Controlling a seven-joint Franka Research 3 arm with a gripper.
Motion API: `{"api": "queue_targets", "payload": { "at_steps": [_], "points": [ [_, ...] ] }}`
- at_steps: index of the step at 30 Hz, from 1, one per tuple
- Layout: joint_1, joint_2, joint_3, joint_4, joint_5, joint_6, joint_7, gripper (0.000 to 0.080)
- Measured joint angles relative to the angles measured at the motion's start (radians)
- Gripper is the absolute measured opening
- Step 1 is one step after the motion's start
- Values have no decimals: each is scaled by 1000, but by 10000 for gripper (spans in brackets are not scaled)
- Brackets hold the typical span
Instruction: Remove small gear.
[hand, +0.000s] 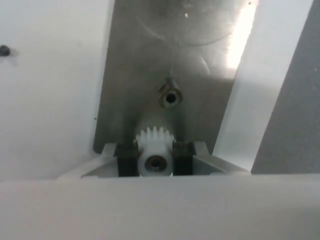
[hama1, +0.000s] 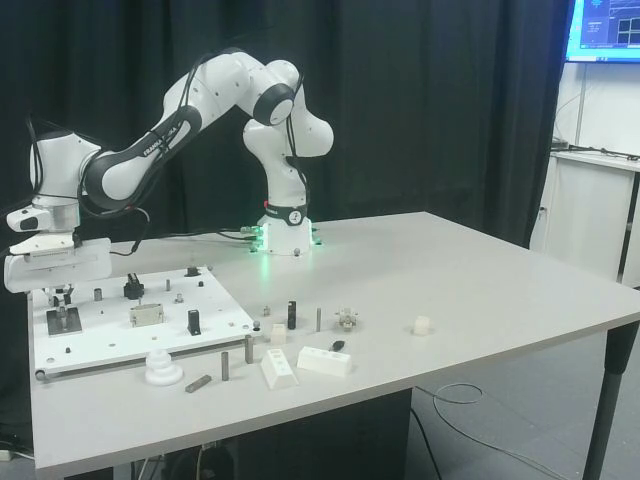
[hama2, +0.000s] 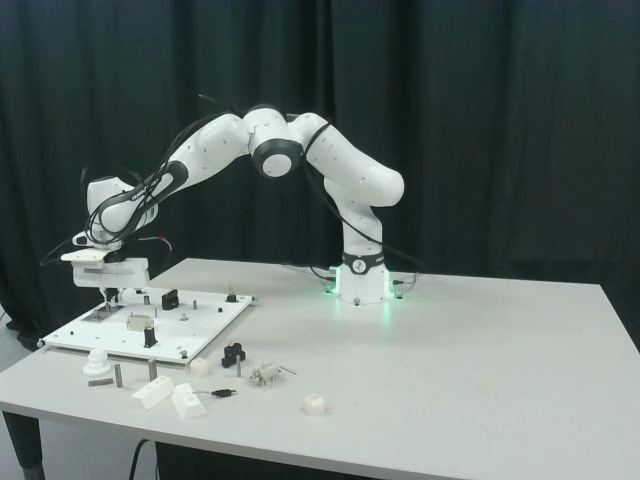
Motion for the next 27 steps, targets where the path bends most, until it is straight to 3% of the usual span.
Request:
{"api": "queue_targets", "payload": {
  "at_steps": [12, 20, 27],
  "points": [
    [0, 0, -1, 3, -3, -6, 28, 140],
    [0, 0, 2, 8, -23, -10, -54, 140],
    [-1, 0, 2, 9, -22, -10, -45, 140]
  ]
}}
